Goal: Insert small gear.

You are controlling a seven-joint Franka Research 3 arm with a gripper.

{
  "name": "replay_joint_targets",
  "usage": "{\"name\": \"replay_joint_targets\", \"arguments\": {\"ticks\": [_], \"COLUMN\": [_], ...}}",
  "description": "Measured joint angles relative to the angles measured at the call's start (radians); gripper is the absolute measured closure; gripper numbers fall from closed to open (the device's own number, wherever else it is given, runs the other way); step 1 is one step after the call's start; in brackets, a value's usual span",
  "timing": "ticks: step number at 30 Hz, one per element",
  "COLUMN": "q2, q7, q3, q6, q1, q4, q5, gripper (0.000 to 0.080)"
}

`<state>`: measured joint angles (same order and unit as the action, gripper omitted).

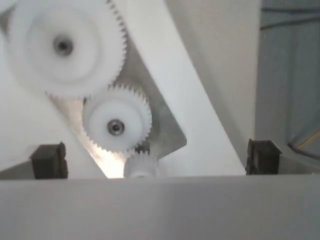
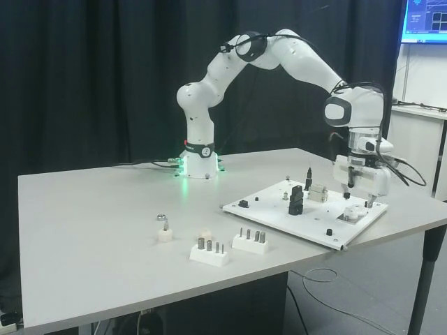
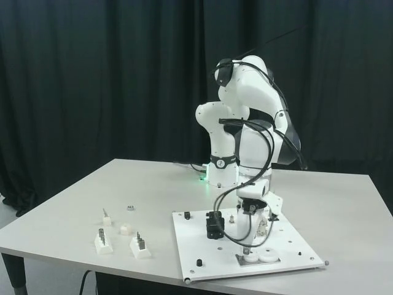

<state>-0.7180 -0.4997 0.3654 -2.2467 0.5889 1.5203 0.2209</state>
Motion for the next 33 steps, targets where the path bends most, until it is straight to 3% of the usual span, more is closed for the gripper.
{"name": "replay_joint_targets", "arguments": {"ticks": [20, 33], "q2": [0.008, 0.015], "q7": [0.629, 0.742], "q3": [0.022, 0.022], "q6": [0.001, 0.001], "q1": [0.008, 0.019], "q4": [0.007, 0.033], "q5": [-0.013, -0.013], "gripper": [0.0003, 0.0003]}}
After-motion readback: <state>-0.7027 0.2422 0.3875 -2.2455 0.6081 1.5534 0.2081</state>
